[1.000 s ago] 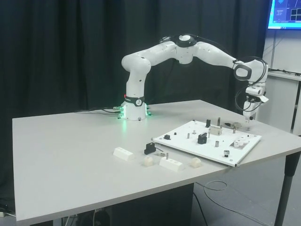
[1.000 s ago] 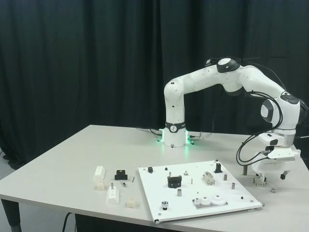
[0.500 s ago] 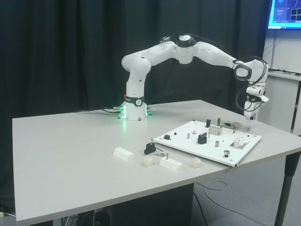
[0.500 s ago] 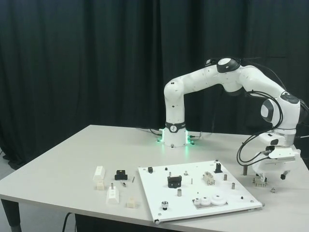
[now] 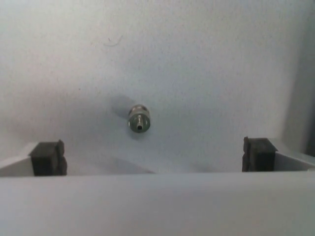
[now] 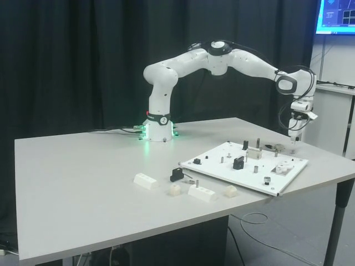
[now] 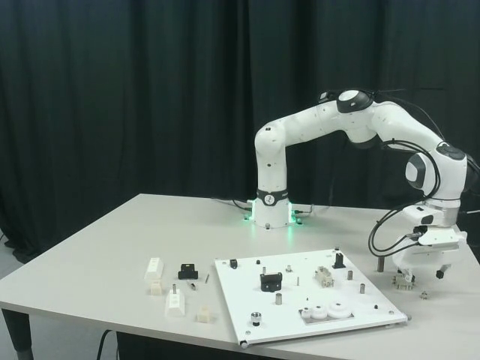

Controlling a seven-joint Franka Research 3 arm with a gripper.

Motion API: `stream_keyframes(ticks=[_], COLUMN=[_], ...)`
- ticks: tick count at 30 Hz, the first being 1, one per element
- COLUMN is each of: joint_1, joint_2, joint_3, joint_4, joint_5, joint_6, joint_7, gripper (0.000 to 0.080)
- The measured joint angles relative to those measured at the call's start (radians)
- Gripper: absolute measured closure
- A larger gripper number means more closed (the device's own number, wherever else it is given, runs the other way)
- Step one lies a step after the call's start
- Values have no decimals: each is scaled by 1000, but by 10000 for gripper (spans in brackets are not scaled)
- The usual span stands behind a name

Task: Remove round peg 4.

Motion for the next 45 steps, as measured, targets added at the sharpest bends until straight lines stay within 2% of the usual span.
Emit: stream_keyframes(ticks=[35,40,45], joint_1=[-1,-2,-8], joint_2=[0,0,0], joint_3=[-14,-21,-33], joint_4=[4,4,4], joint_5=[-29,-51,-92], joint_6=[0,3,9], joint_7=[-13,-16,-21], gripper=[3,3,3])
